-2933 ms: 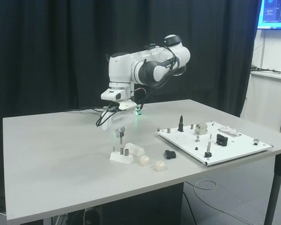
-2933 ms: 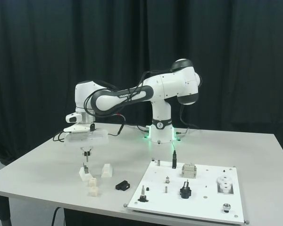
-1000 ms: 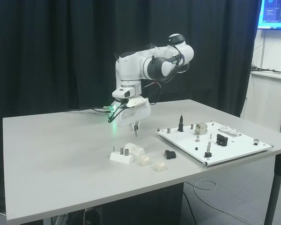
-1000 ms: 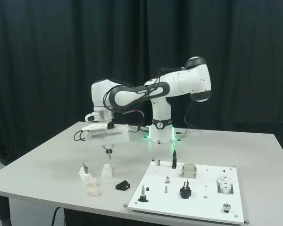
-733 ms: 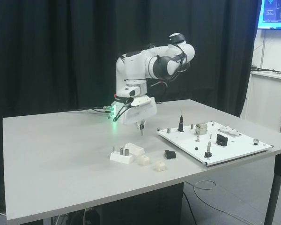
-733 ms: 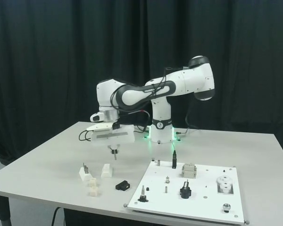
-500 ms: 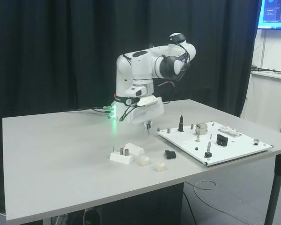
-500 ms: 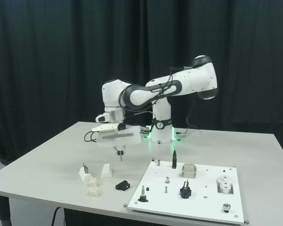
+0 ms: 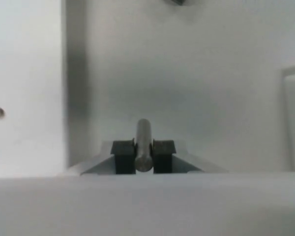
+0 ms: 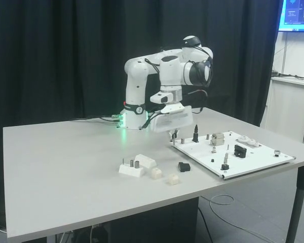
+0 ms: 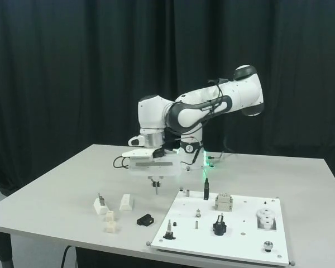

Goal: Insert round peg 2.

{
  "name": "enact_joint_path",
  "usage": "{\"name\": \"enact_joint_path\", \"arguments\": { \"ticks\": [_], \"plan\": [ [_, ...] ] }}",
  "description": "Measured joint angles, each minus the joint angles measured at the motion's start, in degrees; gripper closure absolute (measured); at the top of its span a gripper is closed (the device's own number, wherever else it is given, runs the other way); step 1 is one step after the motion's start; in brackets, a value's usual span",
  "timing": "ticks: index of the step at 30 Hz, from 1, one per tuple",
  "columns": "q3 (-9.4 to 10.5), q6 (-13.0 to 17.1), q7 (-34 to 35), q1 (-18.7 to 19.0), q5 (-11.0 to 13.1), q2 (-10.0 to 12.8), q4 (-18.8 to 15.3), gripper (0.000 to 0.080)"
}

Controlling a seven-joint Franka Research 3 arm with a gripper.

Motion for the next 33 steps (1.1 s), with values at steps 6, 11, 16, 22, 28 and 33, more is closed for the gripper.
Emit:
{"name": "enact_joint_path", "arguments": {
  "ticks": [6, 11, 16, 22, 28, 33],
  "plan": [
    [0.88, 2.4, 7.8, 3.3, 0.0, -0.8, -0.8, 0.0729],
    [1.25, 3.6, 11.6, 5.8, 0.0, -1.3, -1.5, 0.0729],
    [1.40, 3.8, 14.1, 7.8, 0.0, -1.3, -1.5, 0.0729],
    [1.61, 4.1, 15.9, 9.5, -0.5, -1.3, -1.5, 0.0729],
    [1.97, 4.4, 18.3, 10.8, -1.7, -1.3, -1.0, 0.0729],
    [2.63, 5.0, 19.5, 11.3, -2.5, -1.3, -0.3, 0.0729]
  ]
}}
